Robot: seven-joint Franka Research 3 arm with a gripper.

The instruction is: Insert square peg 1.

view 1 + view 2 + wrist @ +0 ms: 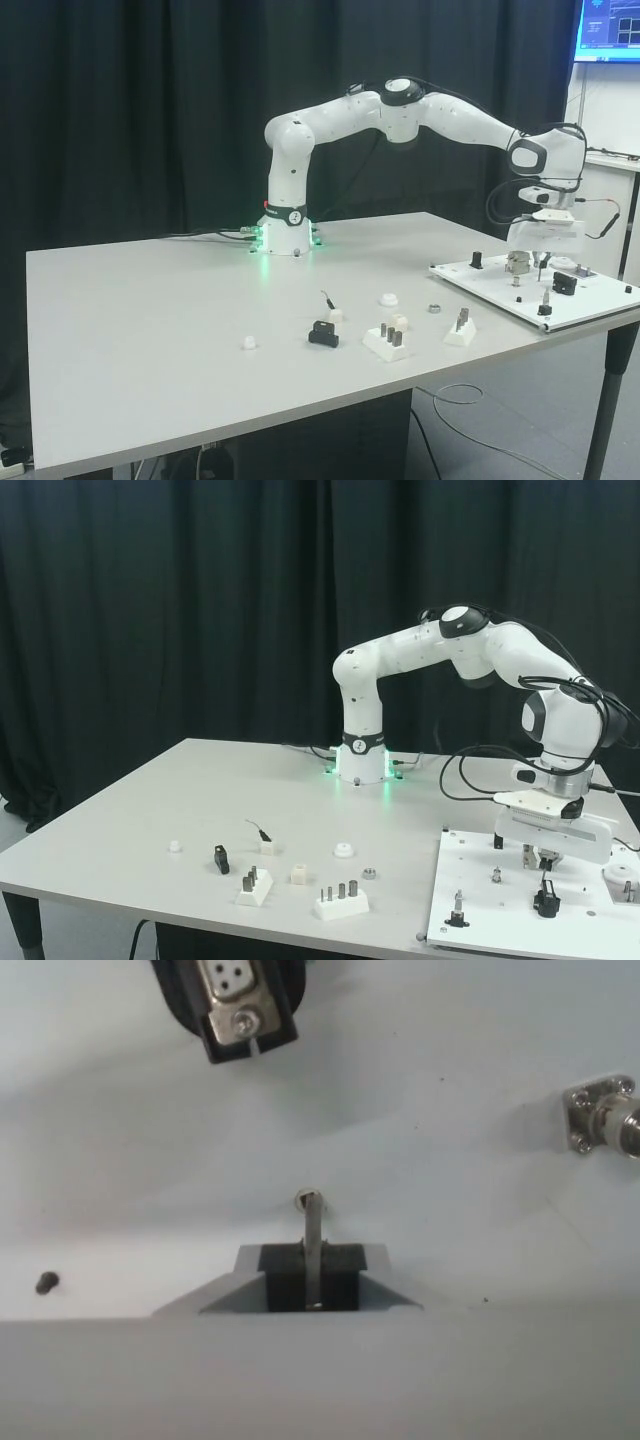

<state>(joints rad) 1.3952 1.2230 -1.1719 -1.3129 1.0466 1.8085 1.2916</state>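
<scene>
peg [313, 1250], thin grey metal, stands upright between the gripper [312, 1278] fingers, clenched on it, above the white board [590, 305], tip near a small hole [304, 1198]. likely light, stiff, smooth, so slippery; best held on its flat sides, high up, lower end free.

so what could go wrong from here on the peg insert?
1. The peg sits between the fingertips of the gripper with its tip at a small hole in the white board; any offset could jam it.
2. The peg looks slightly tilted, so it may bind.
3. The black connector and metal fitting stand nearby; sideways corrections risk contact.
</scene>
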